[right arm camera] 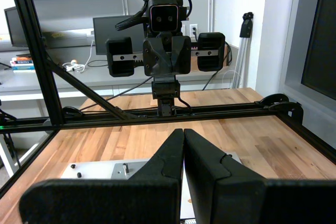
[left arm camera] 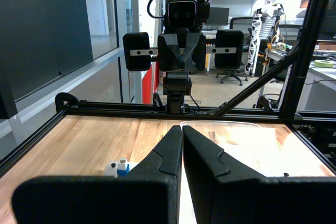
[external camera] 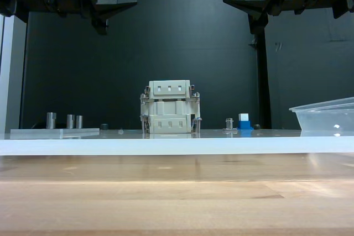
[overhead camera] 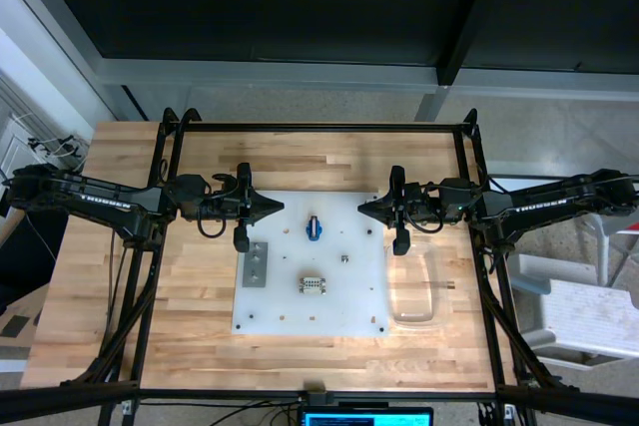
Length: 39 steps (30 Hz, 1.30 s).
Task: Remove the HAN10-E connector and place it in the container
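Observation:
The HAN10-E connector [overhead camera: 314, 285], a small beige-grey block, stands in its latched housing on the white task board [overhead camera: 349, 296]; the low view shows it upright at centre [external camera: 170, 109]. The clear container [overhead camera: 414, 291] lies on the wood just right of the board, and its rim shows in the low view [external camera: 326, 115]. My left gripper [overhead camera: 281, 209] hovers high over the board's far left edge, shut and holding nothing. My right gripper [overhead camera: 361, 209] hovers facing it over the far right edge, also shut and holding nothing. In both wrist views the fingertips meet [left arm camera: 182, 129] [right arm camera: 184, 131].
A flat grey metal bar [overhead camera: 257, 265] with posts lies on the board's left side. A small blue part [overhead camera: 314, 227] stands at the board's far middle, between the two grippers but well below them. A black frame [overhead camera: 319, 128] borders the table.

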Tool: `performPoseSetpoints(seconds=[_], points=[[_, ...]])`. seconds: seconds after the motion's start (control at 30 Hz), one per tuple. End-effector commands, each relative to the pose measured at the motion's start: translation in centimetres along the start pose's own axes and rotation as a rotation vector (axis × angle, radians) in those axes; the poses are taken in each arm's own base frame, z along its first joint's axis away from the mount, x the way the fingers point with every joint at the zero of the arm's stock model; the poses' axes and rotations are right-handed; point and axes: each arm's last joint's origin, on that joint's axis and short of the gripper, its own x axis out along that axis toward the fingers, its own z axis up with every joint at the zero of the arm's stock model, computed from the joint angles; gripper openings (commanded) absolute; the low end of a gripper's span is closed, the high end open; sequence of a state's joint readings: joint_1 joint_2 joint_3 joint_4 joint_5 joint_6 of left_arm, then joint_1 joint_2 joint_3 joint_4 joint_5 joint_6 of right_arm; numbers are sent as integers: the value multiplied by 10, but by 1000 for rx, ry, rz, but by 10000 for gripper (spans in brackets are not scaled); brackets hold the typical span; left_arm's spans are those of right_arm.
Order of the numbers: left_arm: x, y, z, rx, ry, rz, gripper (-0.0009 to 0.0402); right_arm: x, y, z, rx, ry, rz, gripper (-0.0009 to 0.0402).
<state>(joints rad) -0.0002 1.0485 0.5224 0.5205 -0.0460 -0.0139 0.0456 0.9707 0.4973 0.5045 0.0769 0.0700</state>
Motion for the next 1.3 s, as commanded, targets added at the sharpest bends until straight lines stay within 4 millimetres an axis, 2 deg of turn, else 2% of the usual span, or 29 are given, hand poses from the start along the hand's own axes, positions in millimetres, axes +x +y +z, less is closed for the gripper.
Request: performPoseSetpoints(seconds=[0.03, 0.53, 0.93, 1.3], points=[[0, 0, 0, 0, 0, 0, 0, 0, 0, 0, 0, -1, 0, 0], [0, 0, 0, 0, 0, 0, 0, 1, 1, 3, 31, -5, 5, 0], [0, 0, 0, 0, 0, 0, 0, 8, 3, 36, 26, 81, -7, 0], [0, 0, 0, 0, -1, 0, 0, 23, 7, 65, 26, 349, -26, 0]])
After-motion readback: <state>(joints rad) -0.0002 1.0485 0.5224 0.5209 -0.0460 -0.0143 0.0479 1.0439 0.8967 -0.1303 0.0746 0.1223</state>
